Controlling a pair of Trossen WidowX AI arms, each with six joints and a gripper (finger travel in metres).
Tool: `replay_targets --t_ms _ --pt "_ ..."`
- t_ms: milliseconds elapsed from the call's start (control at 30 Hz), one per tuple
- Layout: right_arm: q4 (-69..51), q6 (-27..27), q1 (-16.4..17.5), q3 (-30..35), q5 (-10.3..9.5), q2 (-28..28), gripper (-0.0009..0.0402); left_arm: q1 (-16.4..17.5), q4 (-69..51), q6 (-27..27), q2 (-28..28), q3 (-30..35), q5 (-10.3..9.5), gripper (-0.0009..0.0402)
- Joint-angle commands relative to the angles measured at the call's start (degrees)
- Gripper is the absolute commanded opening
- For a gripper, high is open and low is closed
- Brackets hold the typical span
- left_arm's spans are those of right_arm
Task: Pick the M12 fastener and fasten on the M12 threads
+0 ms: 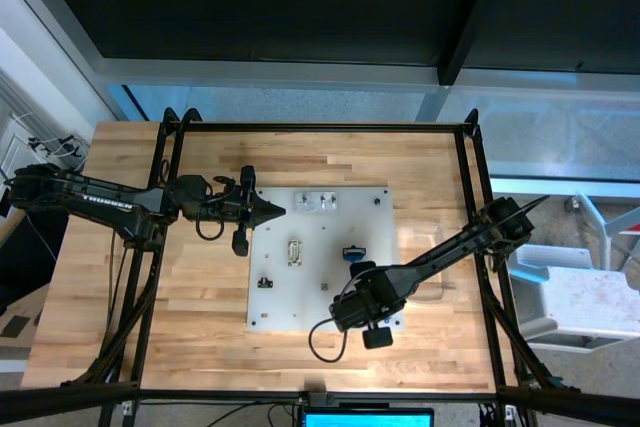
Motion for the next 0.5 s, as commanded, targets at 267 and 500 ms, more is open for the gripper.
replay_targets --t_ms 267,500 --pt "2.6 -0.6 -0.7 -0.7 2.51 0.2 0.0000 0.0 0.0 0.0 0.0 0.0 0.00 0.0000" --pt "3.2 -0.6 -0.7 -1.6 2.32 0.2 0.0000 0.0 0.0 0.0 0.0 0.0 0.00 0.0000"
